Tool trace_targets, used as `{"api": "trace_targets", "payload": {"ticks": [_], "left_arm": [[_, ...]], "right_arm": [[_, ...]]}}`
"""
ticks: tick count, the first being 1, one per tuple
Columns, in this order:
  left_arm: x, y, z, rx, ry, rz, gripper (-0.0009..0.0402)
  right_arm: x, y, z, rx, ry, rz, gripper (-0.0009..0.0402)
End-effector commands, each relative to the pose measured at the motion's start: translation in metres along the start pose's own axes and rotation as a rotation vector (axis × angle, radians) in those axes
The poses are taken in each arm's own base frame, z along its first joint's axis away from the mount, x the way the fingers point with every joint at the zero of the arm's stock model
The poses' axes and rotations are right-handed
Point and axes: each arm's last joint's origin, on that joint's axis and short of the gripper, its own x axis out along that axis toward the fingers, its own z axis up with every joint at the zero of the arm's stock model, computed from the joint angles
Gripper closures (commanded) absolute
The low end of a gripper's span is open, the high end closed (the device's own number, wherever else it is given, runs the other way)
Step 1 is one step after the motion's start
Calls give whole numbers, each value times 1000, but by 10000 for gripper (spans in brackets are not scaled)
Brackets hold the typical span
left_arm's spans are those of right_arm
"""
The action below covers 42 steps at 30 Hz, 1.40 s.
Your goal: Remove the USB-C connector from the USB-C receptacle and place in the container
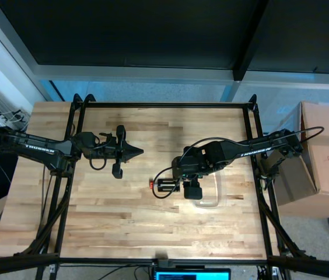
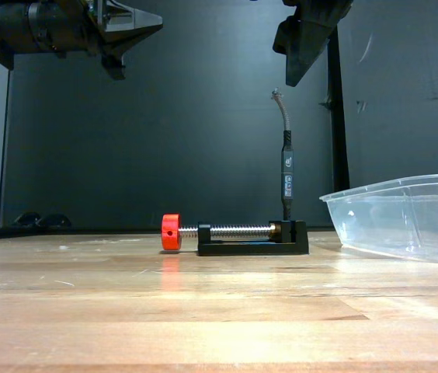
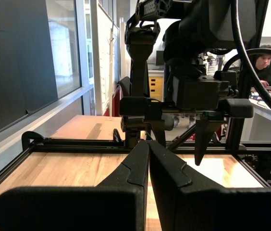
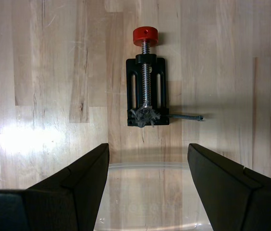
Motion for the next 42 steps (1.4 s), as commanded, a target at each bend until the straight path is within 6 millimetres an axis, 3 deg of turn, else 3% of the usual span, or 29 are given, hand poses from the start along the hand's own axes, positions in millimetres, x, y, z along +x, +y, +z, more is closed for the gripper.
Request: {"api": "trace_targets", "payload": {"ticks": [1, 14, 26, 34, 42], "left_arm": [[0, 0, 0, 0, 0, 0, 393], [0, 0, 0, 0, 0, 0, 393], [0, 0, 0, 0, 0, 0, 393], [0, 0, 0, 0, 0, 0, 393], [0, 0, 0, 0, 0, 0, 393]], "right_arm": [[6, 1, 1, -2, 17, -4, 165], [29, 5, 6, -7, 55, -12, 165], [64, 11, 16, 13, 76, -18, 170], [89, 14, 20, 12, 101, -25, 217], [103, 16, 24, 17, 85, -21, 300]]}}
